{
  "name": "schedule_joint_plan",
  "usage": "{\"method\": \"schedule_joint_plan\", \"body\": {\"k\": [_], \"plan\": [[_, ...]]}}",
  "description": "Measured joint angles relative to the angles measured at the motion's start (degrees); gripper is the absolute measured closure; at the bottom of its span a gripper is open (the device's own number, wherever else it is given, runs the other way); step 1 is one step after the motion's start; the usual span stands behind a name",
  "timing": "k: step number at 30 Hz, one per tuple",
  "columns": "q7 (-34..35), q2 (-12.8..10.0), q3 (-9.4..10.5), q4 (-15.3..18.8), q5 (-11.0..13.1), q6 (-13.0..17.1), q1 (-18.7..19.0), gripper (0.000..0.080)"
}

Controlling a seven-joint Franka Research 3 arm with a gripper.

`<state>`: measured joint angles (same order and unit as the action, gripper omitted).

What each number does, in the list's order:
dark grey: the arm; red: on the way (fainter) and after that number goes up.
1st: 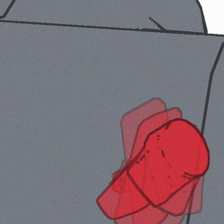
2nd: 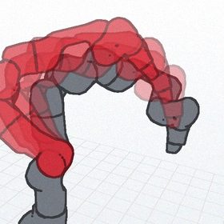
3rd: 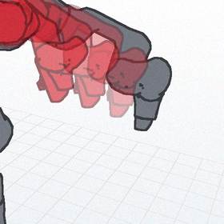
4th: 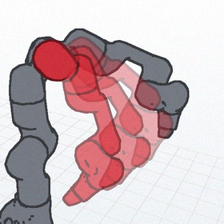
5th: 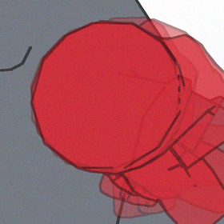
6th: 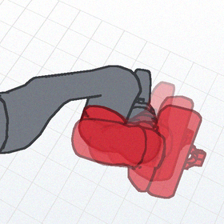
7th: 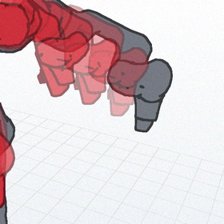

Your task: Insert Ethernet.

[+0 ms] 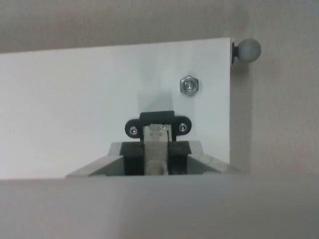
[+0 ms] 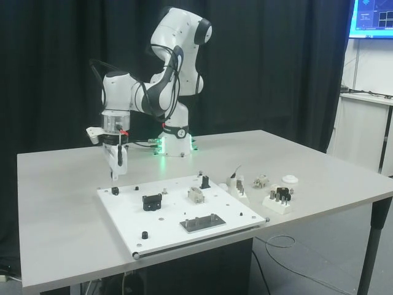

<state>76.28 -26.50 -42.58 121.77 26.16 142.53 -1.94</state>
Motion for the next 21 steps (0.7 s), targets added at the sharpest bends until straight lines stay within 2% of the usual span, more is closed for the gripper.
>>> {"method": "schedule_joint_plan", "body": {"k": [21], "plan": [[-6.11,-0.31,0.03,0.69,3.05,0.0,-0.24,0.0708]]}}
